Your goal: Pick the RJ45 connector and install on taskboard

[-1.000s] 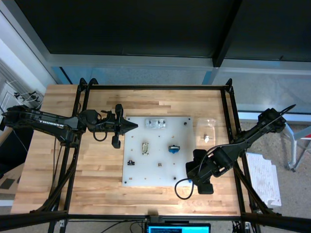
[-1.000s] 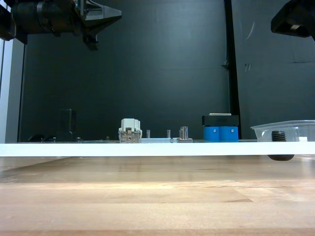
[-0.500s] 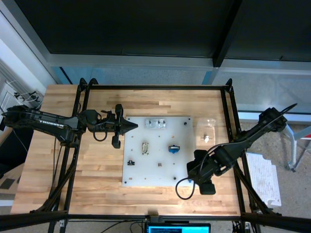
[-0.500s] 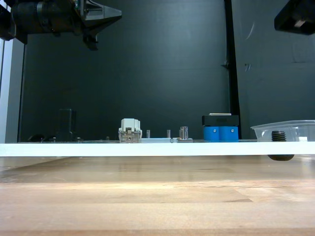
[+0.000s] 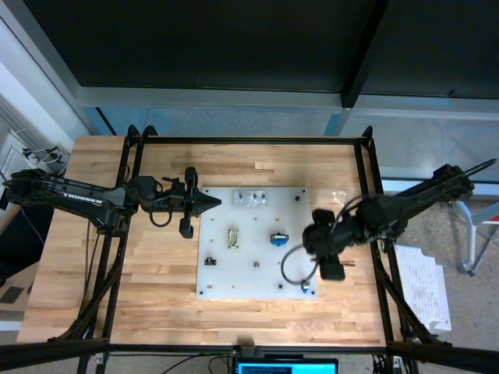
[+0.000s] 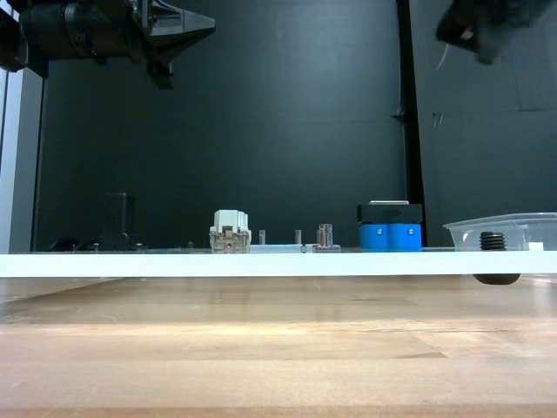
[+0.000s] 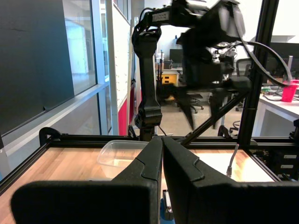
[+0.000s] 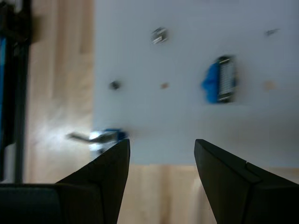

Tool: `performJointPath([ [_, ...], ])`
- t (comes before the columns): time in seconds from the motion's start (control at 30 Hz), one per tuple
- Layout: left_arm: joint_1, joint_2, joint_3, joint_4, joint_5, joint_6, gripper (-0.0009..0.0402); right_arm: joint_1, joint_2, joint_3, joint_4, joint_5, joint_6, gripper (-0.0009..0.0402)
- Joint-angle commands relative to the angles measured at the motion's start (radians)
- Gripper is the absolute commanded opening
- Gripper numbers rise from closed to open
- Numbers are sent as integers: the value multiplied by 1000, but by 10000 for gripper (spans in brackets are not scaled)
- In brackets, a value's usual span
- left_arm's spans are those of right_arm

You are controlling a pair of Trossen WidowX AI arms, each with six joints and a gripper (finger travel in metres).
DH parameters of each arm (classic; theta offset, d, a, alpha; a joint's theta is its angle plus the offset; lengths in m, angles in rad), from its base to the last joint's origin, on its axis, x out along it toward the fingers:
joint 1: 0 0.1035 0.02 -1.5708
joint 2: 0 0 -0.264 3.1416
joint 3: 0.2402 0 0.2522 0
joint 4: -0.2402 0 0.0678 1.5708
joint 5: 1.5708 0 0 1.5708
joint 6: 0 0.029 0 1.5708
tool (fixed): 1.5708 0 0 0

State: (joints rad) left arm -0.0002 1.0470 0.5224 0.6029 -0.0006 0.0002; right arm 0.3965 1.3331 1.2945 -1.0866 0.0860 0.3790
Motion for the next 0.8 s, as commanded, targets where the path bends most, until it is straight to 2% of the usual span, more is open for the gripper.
performJointPath([
  [0.03, 0, 0, 0, 0, 0, 0, 0, -73, -26, -2, 6, 3, -85, 183],
  [0.27, 0, 0, 0, 0, 0, 0, 0, -203, -60, -3, 121, 4, -234, 157],
  [0.5, 0, 0, 0, 0, 0, 0, 0, -322, -89, -24, 280, 0, -334, 111],
  [0.6, 0, 0, 0, 0, 0, 0, 0, -349, -101, -35, 340, -1, -364, 87],
  [0.8, 0, 0, 0, 0, 0, 0, 0, -351, -158, -140, 551, -10, -389, 10],
])
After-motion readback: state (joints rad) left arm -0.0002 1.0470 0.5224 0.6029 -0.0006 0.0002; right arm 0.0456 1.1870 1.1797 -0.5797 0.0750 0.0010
